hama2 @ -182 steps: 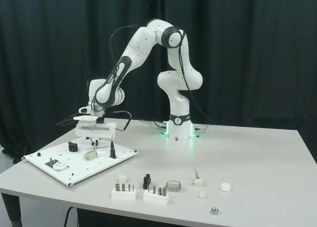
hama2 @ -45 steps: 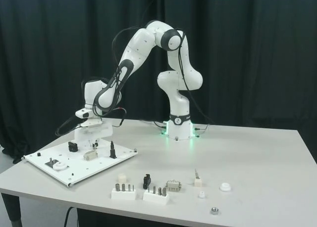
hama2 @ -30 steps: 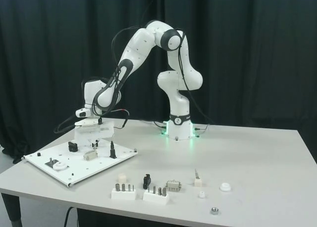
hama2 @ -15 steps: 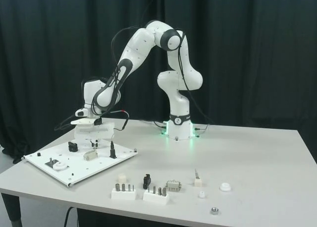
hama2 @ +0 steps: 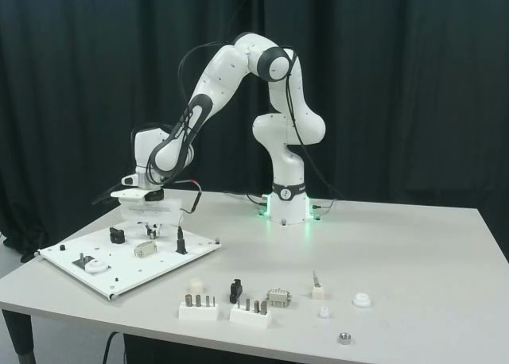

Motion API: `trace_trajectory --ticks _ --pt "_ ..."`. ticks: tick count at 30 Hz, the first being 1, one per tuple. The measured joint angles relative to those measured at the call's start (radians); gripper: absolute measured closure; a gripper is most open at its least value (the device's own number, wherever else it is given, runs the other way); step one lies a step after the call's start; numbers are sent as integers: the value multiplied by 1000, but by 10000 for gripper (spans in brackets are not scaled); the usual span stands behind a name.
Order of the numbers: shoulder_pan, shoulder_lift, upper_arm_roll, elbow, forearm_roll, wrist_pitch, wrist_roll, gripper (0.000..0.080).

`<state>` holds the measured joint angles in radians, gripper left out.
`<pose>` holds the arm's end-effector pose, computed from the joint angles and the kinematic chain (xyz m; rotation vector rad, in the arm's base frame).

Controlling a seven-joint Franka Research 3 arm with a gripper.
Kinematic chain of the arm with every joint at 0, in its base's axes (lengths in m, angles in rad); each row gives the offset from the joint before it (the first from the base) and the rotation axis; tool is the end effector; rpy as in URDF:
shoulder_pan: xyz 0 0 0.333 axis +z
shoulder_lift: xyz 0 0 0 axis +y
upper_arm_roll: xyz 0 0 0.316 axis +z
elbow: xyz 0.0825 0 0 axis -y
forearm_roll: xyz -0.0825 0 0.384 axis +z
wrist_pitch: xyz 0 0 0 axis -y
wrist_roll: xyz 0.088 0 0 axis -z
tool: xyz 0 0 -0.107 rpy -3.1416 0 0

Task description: Insert BNC.

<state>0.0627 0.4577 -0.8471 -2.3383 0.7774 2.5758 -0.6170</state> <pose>0.3371 -0.3797 0.2035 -2.8769 1.1896 -0.1109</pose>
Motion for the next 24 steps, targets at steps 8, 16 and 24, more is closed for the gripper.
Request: trace_trajectory --ticks 8,16,24 --pt "1 -2 0 -1 0 0 168 679" --pt "2 -2 0 -2 0 0 343 679" --pt "2 -3 0 -3 0 0 497 679"
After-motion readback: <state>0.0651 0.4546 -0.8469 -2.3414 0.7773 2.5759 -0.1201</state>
